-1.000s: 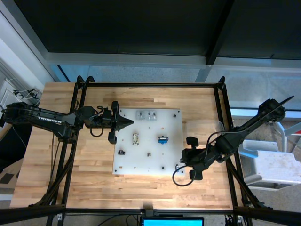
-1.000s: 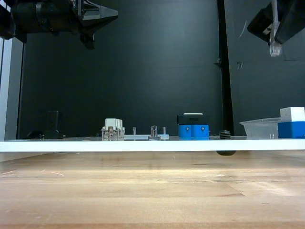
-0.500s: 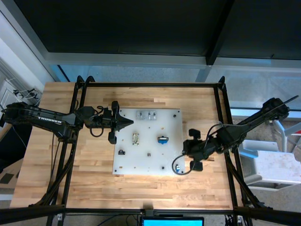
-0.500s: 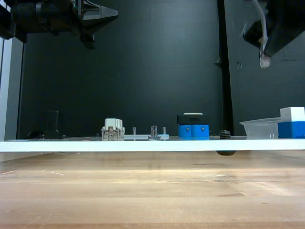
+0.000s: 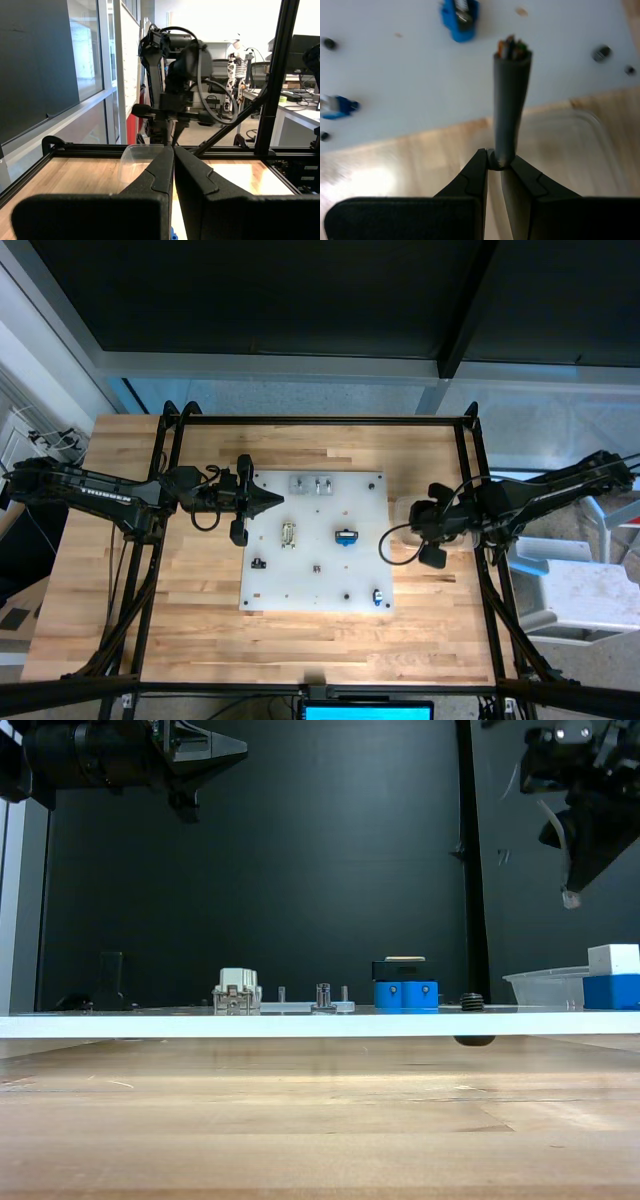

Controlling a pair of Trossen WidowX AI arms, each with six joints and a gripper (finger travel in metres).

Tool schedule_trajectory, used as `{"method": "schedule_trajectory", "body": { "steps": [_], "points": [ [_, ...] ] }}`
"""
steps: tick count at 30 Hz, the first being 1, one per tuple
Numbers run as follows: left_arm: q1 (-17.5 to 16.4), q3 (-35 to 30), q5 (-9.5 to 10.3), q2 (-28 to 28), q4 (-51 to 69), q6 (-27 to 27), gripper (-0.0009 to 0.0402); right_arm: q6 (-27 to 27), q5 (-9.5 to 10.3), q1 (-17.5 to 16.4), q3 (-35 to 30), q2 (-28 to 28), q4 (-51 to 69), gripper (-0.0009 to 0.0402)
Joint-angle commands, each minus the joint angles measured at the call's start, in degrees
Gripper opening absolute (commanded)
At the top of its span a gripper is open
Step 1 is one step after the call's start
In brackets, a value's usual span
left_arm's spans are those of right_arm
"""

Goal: Remove the rj45 connector and place it in the container

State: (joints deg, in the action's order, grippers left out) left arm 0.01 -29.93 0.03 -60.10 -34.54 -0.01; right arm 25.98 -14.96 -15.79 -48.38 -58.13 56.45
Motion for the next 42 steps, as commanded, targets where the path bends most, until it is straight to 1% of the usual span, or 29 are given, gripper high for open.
{"method": "schedule_trajectory", "body": {
  "steps": [1, 8, 14, 25, 30, 42],
  "points": [
    [-0.02, -0.02, 0.0, -0.02, 0.0, 0.0, 0.0, 0.11, 0.02, 2.08, 1.95, 2.69, 1.99, 0.0],
    [-0.02, -0.02, 0.0, 0.0, 0.0, 0.0, 0.0, 0.68, 0.11, 5.22, 5.25, 7.26, 6.27, 0.0],
    [0.0, -0.02, 0.0, 0.0, 0.0, 0.0, 0.0, 0.66, 0.17, 7.43, 6.47, 9.66, 10.84, 0.0],
    [0.0, -0.02, 0.0, 0.0, 0.0, 0.0, 0.0, 0.52, 0.02, 7.56, 6.51, 9.86, 13.38, 0.0005],
    [0.0, -0.02, 0.0, 0.0, 0.0, 0.0, 0.0, 0.55, -0.02, 7.54, 6.54, 9.86, 13.68, 0.0036],
    [-0.02, -0.02, 0.0, -0.02, 0.0, 0.0, 0.0, 0.57, -0.24, 7.54, 6.51, 9.86, 14.1, 0.0144]
  ]
}}
